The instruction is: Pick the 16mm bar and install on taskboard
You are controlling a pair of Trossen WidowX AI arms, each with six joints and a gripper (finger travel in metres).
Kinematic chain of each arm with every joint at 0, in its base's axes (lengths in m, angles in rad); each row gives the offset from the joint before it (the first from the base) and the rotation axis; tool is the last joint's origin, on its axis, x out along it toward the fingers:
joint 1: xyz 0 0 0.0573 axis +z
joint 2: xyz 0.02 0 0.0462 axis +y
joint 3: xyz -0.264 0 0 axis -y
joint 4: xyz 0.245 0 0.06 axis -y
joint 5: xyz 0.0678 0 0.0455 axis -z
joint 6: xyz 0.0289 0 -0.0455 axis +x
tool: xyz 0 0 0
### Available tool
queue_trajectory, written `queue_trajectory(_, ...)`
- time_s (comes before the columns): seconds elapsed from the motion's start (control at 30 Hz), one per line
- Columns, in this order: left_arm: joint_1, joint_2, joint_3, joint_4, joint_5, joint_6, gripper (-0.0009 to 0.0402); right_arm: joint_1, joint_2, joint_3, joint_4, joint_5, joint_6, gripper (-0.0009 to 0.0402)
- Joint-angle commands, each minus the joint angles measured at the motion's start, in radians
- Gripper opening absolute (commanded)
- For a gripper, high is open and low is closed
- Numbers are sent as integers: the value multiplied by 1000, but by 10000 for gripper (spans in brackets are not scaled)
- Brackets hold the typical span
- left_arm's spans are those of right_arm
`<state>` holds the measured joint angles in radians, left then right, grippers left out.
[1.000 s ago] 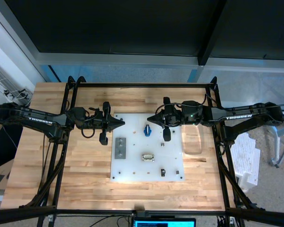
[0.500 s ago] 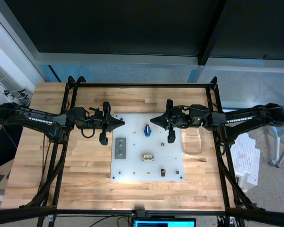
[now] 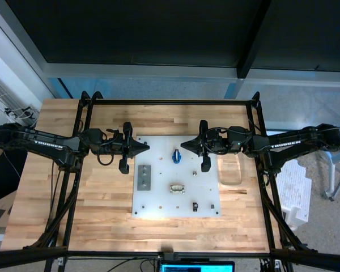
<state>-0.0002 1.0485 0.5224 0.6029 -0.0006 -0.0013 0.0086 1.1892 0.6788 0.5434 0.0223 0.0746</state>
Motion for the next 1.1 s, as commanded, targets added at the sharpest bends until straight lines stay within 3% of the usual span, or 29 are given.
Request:
queue_trajectory(0.03, 0, 0, 0, 0, 0, 0, 0, 0, 1, 0, 0, 3, 4, 0)
queue_trajectory(1.1, 0, 0, 0, 0, 0, 0, 0, -6, 2, -17, 9, 0, -6, 0)
